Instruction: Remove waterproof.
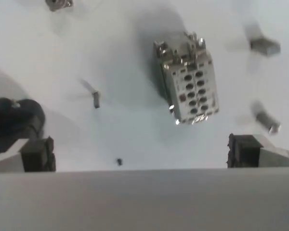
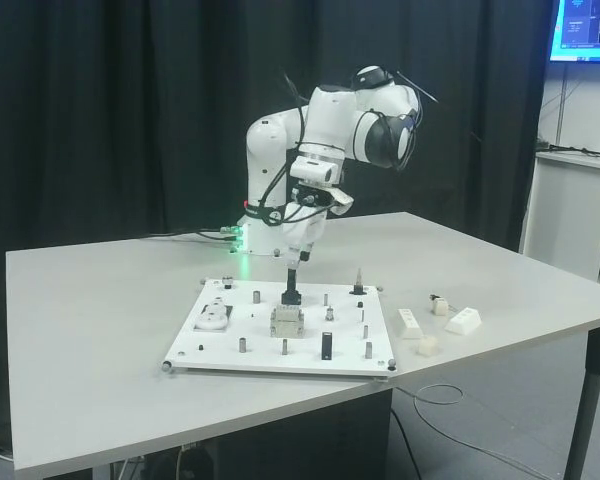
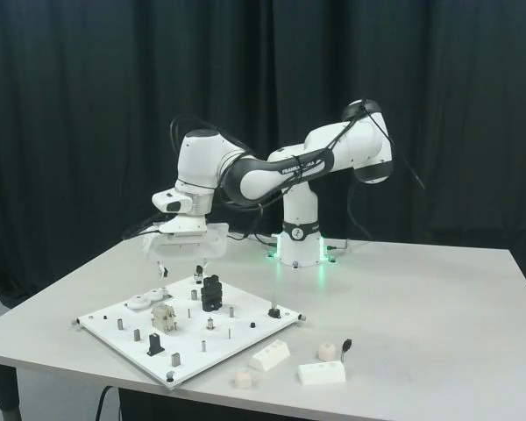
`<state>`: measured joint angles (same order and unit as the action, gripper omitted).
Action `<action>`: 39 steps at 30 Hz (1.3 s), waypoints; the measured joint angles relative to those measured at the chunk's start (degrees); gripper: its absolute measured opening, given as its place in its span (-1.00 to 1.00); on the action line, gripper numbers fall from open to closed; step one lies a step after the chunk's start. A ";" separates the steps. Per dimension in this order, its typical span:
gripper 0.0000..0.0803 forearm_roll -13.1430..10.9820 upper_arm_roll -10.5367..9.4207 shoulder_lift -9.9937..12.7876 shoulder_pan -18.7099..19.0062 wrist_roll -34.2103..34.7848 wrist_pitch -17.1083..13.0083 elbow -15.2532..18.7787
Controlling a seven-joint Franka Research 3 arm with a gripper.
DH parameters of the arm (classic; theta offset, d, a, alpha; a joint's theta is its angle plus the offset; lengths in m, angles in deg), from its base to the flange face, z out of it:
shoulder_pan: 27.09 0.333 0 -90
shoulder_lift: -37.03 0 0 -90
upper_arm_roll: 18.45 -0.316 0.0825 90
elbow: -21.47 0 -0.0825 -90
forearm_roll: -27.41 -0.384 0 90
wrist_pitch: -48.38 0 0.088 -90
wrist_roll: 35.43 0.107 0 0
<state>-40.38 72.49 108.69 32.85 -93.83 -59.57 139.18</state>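
Hanging above the white board (image 2: 280, 345) with fingers spread wide and empty, the gripper (image 1: 139, 151) should drop straight onto the black plug (image 3: 212, 293), then pinch.

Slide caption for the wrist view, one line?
Open gripper hovering above the white board, multi-pin connector below between its fingertips.

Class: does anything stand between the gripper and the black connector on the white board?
Nothing visible does. The open gripper hangs just above the black connector; the grey pin block stands apart, beside it.
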 joint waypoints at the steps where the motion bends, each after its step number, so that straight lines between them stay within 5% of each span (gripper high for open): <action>1: 0.99 -0.30 -0.12 0.13 -0.30 -1.40 0.00 -0.21; 19: 0.99 -2.55 -3.03 1.70 -7.03 -10.83 -0.39 -6.17; 39: 0.99 -7.60 -3.87 2.29 -11.86 -14.86 5.57 -8.02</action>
<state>-47.97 68.62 110.98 21.00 -108.70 -54.00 131.16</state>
